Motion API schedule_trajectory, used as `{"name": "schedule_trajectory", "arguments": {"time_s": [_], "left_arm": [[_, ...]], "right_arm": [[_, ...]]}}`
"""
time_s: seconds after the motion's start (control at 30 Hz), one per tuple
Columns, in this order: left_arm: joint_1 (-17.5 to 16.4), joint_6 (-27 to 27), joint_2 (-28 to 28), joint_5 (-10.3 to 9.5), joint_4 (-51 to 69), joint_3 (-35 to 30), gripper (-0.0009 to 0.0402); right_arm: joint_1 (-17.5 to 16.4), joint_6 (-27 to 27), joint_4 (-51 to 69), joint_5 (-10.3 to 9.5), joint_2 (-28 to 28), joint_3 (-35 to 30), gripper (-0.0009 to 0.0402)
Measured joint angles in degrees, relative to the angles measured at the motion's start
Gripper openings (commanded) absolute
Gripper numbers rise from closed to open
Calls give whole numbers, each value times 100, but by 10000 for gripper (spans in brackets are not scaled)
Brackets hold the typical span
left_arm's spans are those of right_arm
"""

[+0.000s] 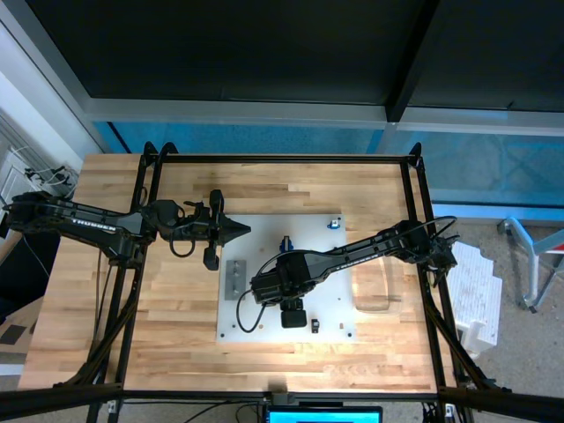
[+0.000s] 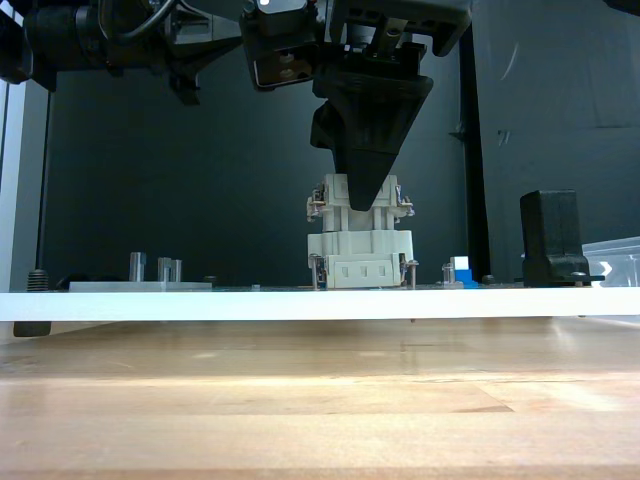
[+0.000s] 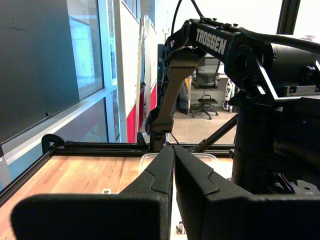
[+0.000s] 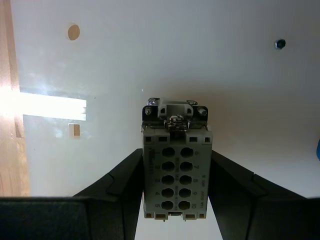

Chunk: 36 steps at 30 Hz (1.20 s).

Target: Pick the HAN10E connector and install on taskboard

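My right gripper (image 2: 362,192) points straight down over the middle of the taskboard (image 2: 300,303) and is shut on the HAN10E connector (image 2: 358,208). The connector is a beige block with ten holes (image 4: 176,170), and a black finger (image 4: 125,180) presses each long side. It stands upright, directly on top of a matching beige base (image 2: 360,260) fixed to the white plate. In the high view the right arm hides the connector, and its gripper (image 1: 287,298) hangs over the taskboard (image 1: 330,256). My left gripper (image 1: 241,229) hovers at the board's far left corner, shut and holding nothing (image 3: 173,149).
On the board stand a grey metal block (image 1: 236,278) at the left, a blue knob (image 1: 286,242) behind the right gripper, and a black fitting (image 2: 552,235) at the right. A clear plastic tray (image 1: 379,282) lies just right of the board. Black frame rails border the table.
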<state>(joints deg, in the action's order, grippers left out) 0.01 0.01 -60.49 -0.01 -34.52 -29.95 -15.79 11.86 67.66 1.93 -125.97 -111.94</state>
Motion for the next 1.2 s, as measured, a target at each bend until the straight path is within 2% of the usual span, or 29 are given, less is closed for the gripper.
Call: {"name": "schedule_trajectory", "arguments": {"time_s": [0.1,0.4,0.93,1.2], "left_arm": [[0,-2,0,0,0,0,1],[0,0,0,0,0,0,1],[0,0,0,0,0,0,1],[0,-2,0,-2,0,2,1]], "right_arm": [[0,153,-7,-11,-17,26,25],[4,140,-7,-15,-42,44,25],[2,125,-765,0,44,741,25],[2,114,-817,2,48,776,25]]}}
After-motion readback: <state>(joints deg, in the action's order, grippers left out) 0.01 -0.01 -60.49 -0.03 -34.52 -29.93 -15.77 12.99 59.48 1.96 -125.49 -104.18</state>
